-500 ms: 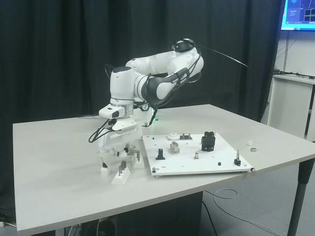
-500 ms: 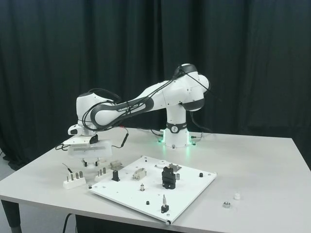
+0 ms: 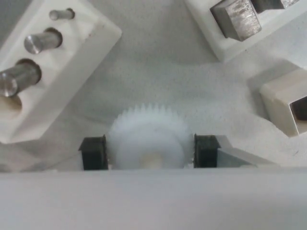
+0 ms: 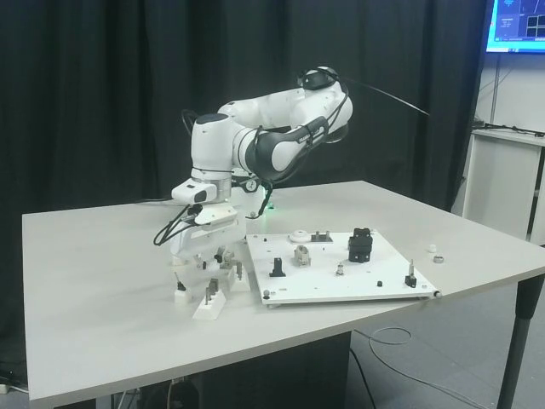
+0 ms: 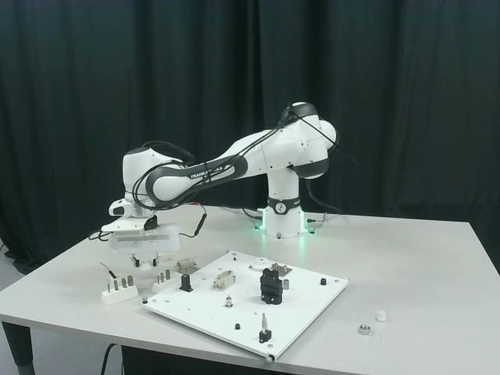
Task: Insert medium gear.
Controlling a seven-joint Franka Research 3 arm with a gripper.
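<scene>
Black curtains, grey table (image 4: 94, 281), gripper (image 3: 149, 152) clamped on white gear (image 3: 148, 139)

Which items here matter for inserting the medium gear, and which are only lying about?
Part of the job:
- white gear, held between the gripper fingers
- white assembly board, where it presumably goes

Lying about:
- white block of metal pegs
- blocks holding square metal pieces
- black part on the board
- small loose pieces on the table past the board

White arm (image 5: 234, 160), black cables, prob. black fingers (image 3: 93, 153)
</scene>
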